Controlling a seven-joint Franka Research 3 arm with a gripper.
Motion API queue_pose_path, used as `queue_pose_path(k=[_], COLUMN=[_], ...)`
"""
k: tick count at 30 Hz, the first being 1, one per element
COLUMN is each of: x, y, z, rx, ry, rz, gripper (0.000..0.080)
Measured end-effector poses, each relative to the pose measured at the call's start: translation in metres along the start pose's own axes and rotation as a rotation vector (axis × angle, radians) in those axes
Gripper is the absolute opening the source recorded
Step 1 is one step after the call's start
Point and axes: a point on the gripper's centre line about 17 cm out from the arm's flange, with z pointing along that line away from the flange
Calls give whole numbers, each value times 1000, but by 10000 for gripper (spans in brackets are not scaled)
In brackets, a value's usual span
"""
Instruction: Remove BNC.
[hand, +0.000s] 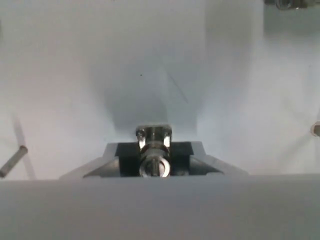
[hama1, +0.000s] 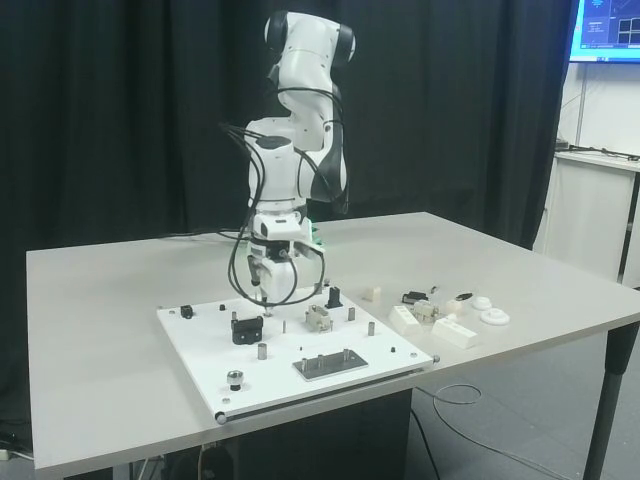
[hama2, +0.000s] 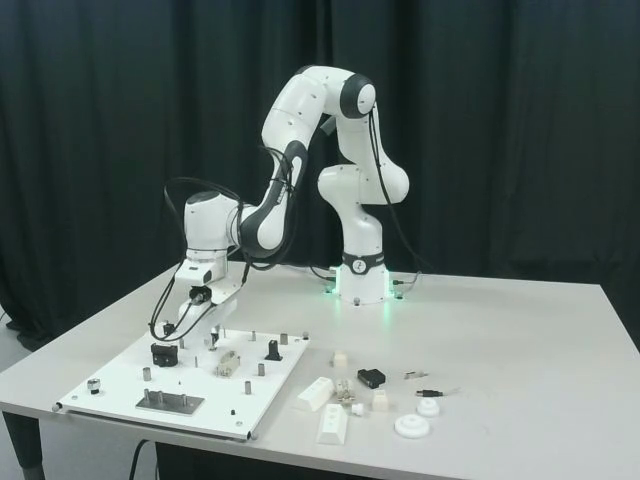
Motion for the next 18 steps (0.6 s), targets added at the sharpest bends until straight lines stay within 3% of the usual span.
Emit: queue_pose_path(k=[8,18], x=[4,-1], y=[7,3], z=[-27,-55], rx=[-26,-28], ry=[21,31], rz=[-2,11], gripper=[120,120])
